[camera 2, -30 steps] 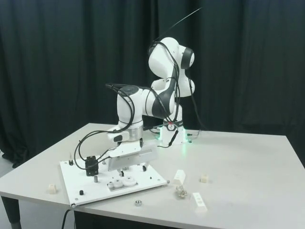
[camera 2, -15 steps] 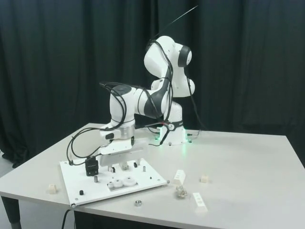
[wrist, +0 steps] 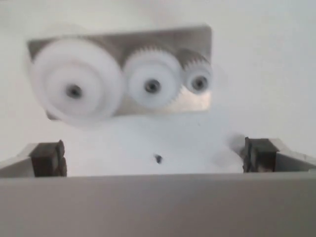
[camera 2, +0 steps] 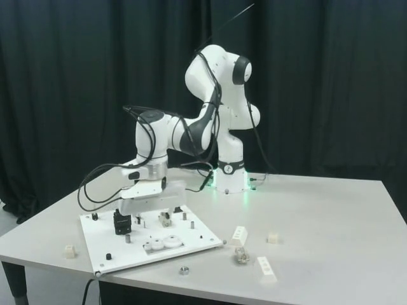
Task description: Remove round peg 4.
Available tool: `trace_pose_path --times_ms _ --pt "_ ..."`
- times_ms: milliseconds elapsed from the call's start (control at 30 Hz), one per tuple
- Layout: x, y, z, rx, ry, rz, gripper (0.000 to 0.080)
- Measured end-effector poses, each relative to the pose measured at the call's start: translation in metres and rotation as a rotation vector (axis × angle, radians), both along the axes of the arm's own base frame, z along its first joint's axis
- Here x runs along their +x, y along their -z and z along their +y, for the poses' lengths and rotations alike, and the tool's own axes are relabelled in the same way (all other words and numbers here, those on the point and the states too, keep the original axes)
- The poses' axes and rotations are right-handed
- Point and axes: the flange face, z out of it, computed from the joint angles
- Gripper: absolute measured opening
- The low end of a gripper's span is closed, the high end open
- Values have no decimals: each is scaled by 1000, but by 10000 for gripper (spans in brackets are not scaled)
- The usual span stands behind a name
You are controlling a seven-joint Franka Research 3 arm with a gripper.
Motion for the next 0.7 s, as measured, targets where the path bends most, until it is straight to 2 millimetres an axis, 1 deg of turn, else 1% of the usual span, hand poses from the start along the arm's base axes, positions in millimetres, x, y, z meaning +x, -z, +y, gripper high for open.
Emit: trace_pose_path --times_ms 400,533,700 --pt "-12 2 -43 2 20 -27 800" --pt "-14 3 -51 7 28 -29 800" --pt "-18 8 -57 26 21 -34 800"
